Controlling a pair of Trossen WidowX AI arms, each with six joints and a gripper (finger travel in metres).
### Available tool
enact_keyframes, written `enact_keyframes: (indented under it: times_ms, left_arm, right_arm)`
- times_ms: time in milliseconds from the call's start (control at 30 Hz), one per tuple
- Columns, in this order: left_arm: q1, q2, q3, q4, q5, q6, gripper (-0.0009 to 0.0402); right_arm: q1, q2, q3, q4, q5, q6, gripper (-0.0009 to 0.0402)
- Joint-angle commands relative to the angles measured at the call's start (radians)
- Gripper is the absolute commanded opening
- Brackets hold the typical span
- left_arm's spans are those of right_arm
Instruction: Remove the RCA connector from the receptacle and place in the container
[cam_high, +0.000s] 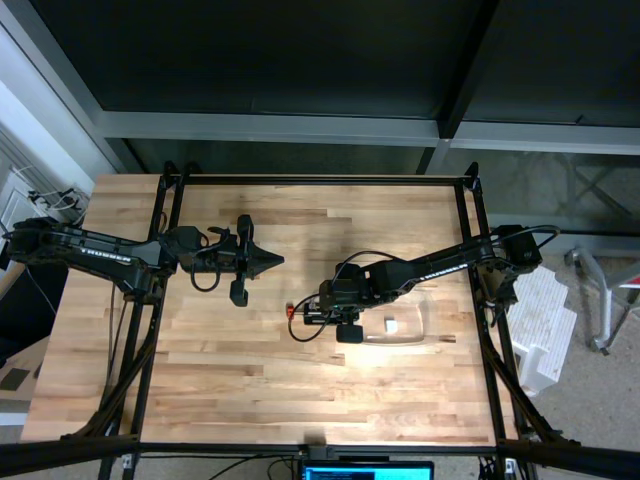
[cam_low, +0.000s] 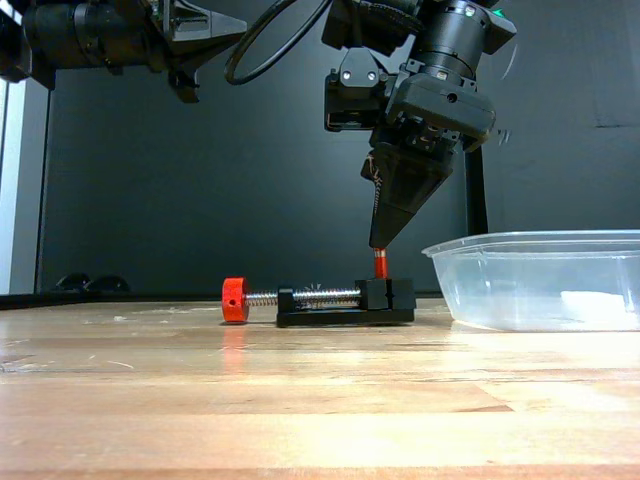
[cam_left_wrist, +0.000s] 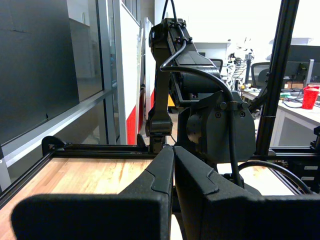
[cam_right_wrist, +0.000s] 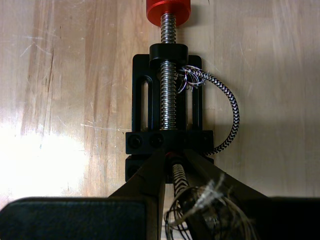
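Note:
The black receptacle (cam_low: 345, 300) lies on the table, its red knob (cam_low: 234, 299) pointing left. The RCA connector (cam_low: 379, 263), a thin reddish plug, stands upright in the receptacle's right end. My right gripper (cam_low: 378, 240) points straight down and is shut on the connector's top. In the right wrist view its fingers (cam_right_wrist: 150, 175) flank the connector (cam_right_wrist: 176, 172) above the receptacle (cam_right_wrist: 167, 115). The clear container (cam_low: 540, 280) stands just right of the receptacle. My left gripper (cam_high: 270, 260) hangs shut over the table's left half, away from the receptacle (cam_high: 310, 312).
A small white cube (cam_high: 391, 324) lies inside the container (cam_high: 420, 330). A braided pale wire loop (cam_right_wrist: 230, 110) curves out from the receptacle's side. Black frame rails (cam_high: 165, 300) run along both table edges.

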Motion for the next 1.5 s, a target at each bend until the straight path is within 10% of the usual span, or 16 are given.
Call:
enact_keyframes:
  times_ms: [33,1500]
  left_arm:
    - [0.000,0.000,0.000,0.000,0.000,0.000,0.0000]
    - [0.000,0.000,0.000,0.000,0.000,0.000,0.0000]
  right_arm:
    - [0.000,0.000,0.000,0.000,0.000,-0.002,-0.0001]
    - [0.000,-0.226,0.037,-0.073,-0.002,-0.016,0.0000]
